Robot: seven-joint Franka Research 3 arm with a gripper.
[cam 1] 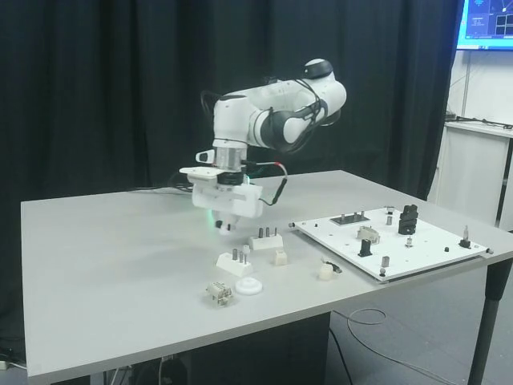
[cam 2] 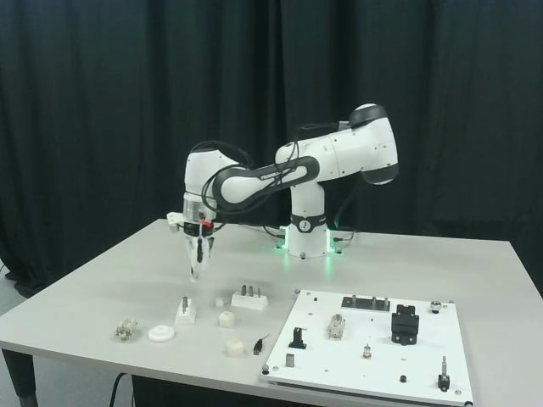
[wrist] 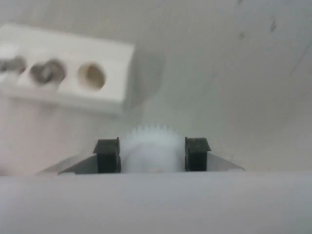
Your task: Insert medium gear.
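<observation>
My gripper is shut on a white toothed gear, held between the two black fingertips. In the room views the gripper hangs above the grey table, well off its surface, behind and to the side of the small white parts. The gear itself is too small to make out there. In the wrist view a white block with three round holes lies on the table beyond the gear, two holes with metal in them.
Two white peg blocks, a flat white gear, a small connector and other small white pieces lie on the table. A white assembly board with black fixtures sits beside them.
</observation>
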